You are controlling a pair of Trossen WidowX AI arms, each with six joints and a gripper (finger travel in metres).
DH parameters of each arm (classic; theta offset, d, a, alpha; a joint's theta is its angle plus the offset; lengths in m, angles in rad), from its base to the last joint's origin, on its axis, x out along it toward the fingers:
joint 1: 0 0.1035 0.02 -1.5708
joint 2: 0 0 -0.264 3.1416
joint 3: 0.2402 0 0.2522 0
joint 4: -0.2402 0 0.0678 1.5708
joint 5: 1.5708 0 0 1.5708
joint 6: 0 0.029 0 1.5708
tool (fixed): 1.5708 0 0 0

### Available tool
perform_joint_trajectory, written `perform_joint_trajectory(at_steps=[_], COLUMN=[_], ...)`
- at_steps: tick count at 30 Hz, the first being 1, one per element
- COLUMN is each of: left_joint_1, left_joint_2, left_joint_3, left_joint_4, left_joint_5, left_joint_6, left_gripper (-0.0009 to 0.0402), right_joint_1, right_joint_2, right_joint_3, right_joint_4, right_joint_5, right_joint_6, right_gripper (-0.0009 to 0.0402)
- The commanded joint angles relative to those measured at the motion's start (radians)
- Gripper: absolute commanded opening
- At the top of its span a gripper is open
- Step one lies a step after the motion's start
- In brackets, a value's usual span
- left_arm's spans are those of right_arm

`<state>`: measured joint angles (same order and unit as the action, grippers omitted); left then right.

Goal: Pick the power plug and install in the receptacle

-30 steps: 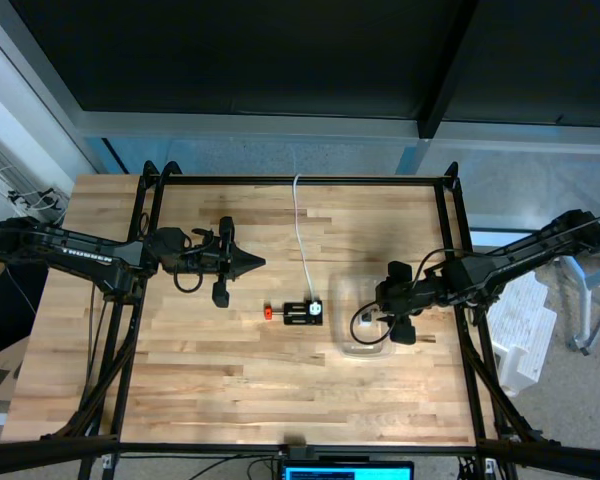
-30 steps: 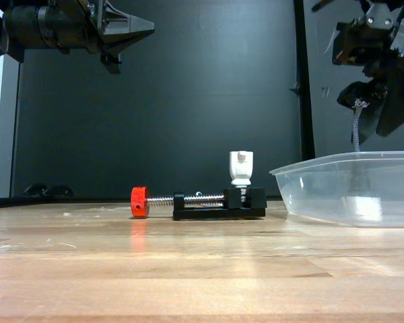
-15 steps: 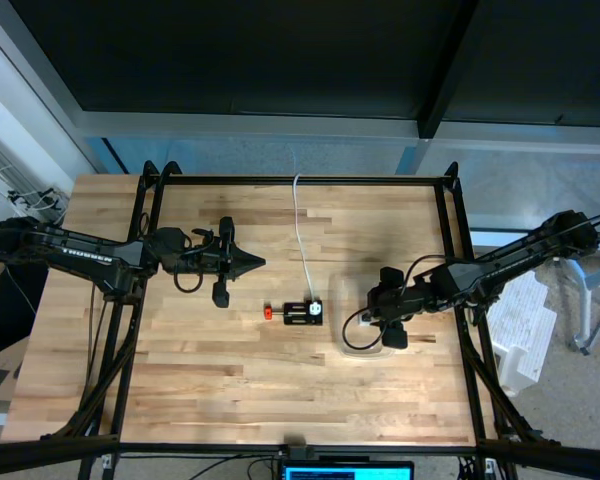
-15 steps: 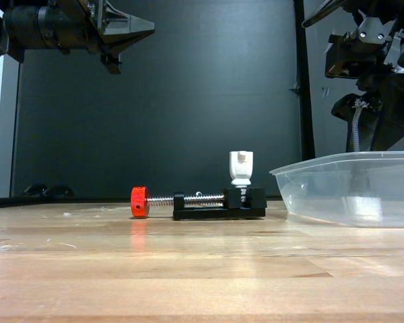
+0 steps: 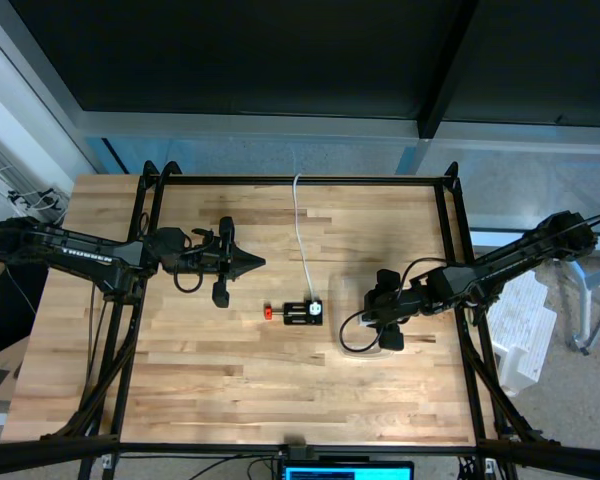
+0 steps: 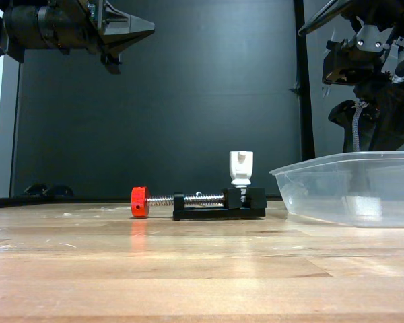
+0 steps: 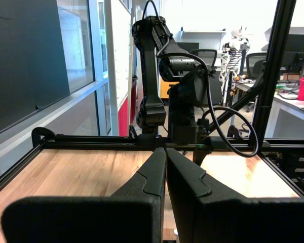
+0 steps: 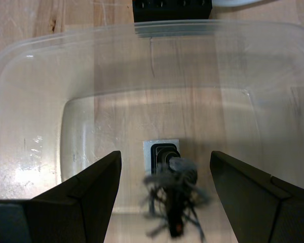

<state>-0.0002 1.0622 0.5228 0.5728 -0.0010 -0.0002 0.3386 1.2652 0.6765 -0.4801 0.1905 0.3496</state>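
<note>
Left gripper (image 5: 257,263) sits left of centre in the high view, high off the table (image 5: 230,370). Its fingers (image 7: 157,169) are pressed together with nothing held. At centre, the receptacle (image 6: 241,166) stands upright in the black vise (image 6: 219,204), with the red knob (image 6: 140,202) at the vise's left end. On the right, the right gripper (image 5: 382,322) hangs over the clear tray (image 6: 323,192), fingers (image 8: 91,187) spread wide and gripping nothing. The power plug (image 8: 163,153) lies on the tray floor below the gap, against a small white block (image 8: 148,152).
</note>
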Motion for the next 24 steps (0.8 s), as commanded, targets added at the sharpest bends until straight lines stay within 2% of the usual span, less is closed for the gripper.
perform_joint_trajectory(at_steps=[1,24], left_joint_1=[0.000,0.000], left_joint_2=[0.000,0.000], left_joint_3=[0.000,0.000], left_joint_4=[0.000,0.000], left_joint_5=[0.000,0.000], left_joint_6=[0.000,0.000], left_gripper=[0.0000,0.0000], right_joint_1=[0.000,0.002], right_joint_2=[0.007,0.007], right_joint_3=[0.000,-0.046], right_joint_4=[0.006,0.082], right_joint_5=[0.002,0.002], right_joint_6=[0.000,0.002], right_gripper=[0.0243,0.0215])
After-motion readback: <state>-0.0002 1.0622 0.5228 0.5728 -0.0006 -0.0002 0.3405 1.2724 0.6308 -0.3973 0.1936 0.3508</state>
